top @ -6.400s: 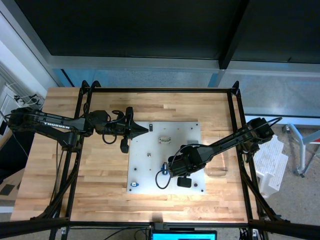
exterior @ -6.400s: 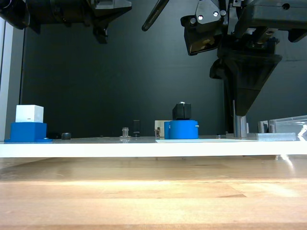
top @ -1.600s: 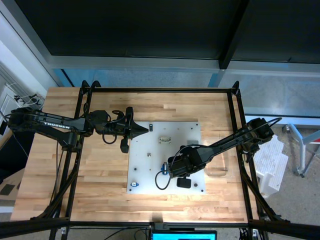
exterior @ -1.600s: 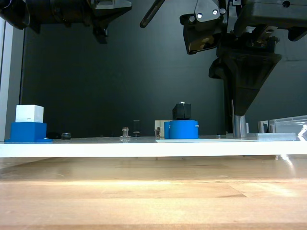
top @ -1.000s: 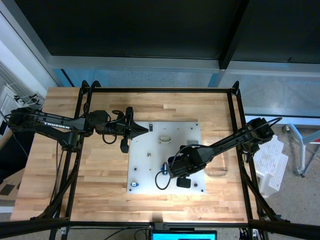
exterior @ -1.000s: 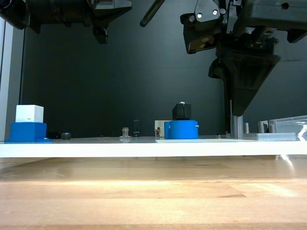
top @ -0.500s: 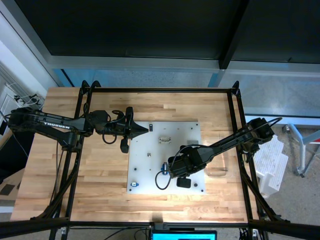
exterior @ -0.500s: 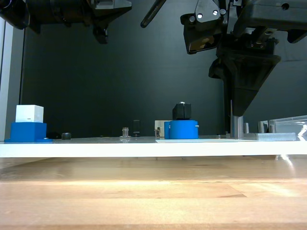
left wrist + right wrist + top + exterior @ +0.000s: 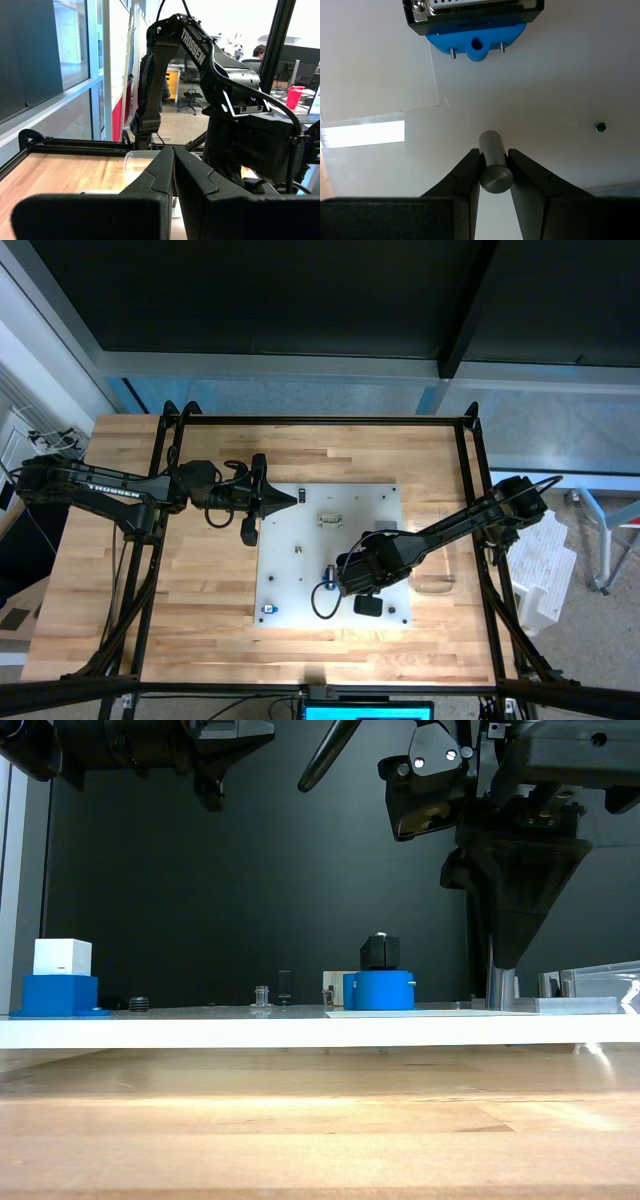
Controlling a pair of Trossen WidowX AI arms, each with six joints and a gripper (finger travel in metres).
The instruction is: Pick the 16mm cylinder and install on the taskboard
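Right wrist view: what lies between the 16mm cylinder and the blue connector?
Nothing: bare taskboard there in that view. Right gripper, over the board, grips the 16mm cylinder; left gripper hangs shut over its far-left corner.

A wooden table [image 9: 200, 585] carries the white taskboard [image 9: 290, 580] (lying flat, mid-table) and a clear tray [image 9: 437, 586] beside it.

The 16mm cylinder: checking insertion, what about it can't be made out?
- Lower end and any hole beneath: right wrist view, the 16mm cylinder itself covers them, held in the right gripper over the taskboard.
- High view: hidden under that gripper.
- Left gripper: shut, parked over the taskboard's far-left corner.
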